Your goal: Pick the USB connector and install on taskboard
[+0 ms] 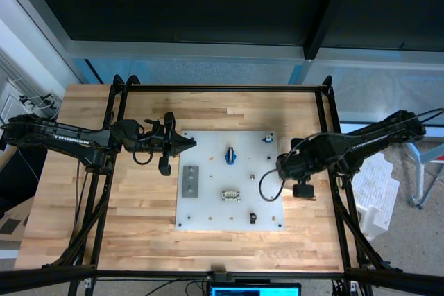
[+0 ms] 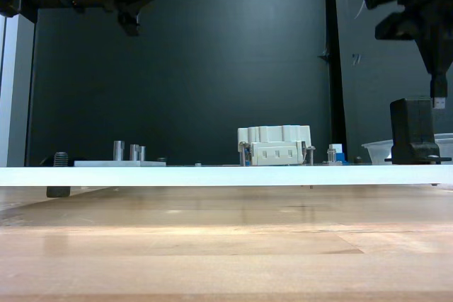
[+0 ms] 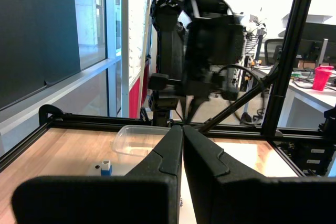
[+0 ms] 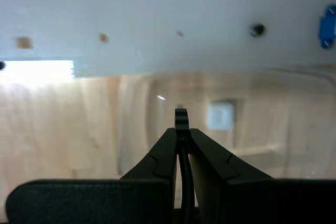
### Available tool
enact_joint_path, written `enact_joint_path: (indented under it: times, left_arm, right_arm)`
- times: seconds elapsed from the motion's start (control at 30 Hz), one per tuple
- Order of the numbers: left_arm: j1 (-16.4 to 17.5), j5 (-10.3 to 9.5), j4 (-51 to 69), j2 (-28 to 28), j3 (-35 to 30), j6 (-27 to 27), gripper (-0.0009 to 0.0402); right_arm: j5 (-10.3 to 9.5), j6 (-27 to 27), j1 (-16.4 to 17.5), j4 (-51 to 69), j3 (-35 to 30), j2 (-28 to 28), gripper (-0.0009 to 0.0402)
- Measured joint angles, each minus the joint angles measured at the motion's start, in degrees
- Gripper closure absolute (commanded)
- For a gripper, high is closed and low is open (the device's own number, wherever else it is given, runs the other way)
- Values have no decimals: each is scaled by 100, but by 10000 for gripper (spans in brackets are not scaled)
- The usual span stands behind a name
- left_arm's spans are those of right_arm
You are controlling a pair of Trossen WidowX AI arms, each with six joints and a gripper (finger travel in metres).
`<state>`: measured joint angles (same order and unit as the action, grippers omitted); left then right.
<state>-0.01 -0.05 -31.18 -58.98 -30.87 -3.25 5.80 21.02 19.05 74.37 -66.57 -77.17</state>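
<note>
Wooden surface (image 1: 83, 192), white taskboard (image 1: 208, 216) lying at centre. Right hand (image 4: 181, 132) raised just off the board's right edge, above clear tray (image 4: 262, 145); fingers pinched on USB connector (image 4: 181, 118), plug held in air. Left hand (image 3: 182, 140) aloft over the board's left edge, fingers pressed together, empty.
</note>
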Motion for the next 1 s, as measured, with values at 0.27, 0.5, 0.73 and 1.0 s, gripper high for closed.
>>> enact_joint_path:
  times: [0.27, 0.5, 0.73, 1.0]
  left_arm:
    - [0, -2, 2, 0, 0, 0, 393]
    - [0, 0, 2, 0, 0, 2, 393]
    - [0, -2, 2, 0, 0, 2, 393]
    - [0, 0, 0, 0, 0, 2, 393]
  right_arm:
    - [2, 535, 540, 9, -964, -898, 393]
    - [-144, 892, 761, 66, -1840, -1655, 393]
    - [-264, 979, 817, 173, -2568, -2367, 393]
    - [-350, 997, 833, 216, -3226, -3016, 393]
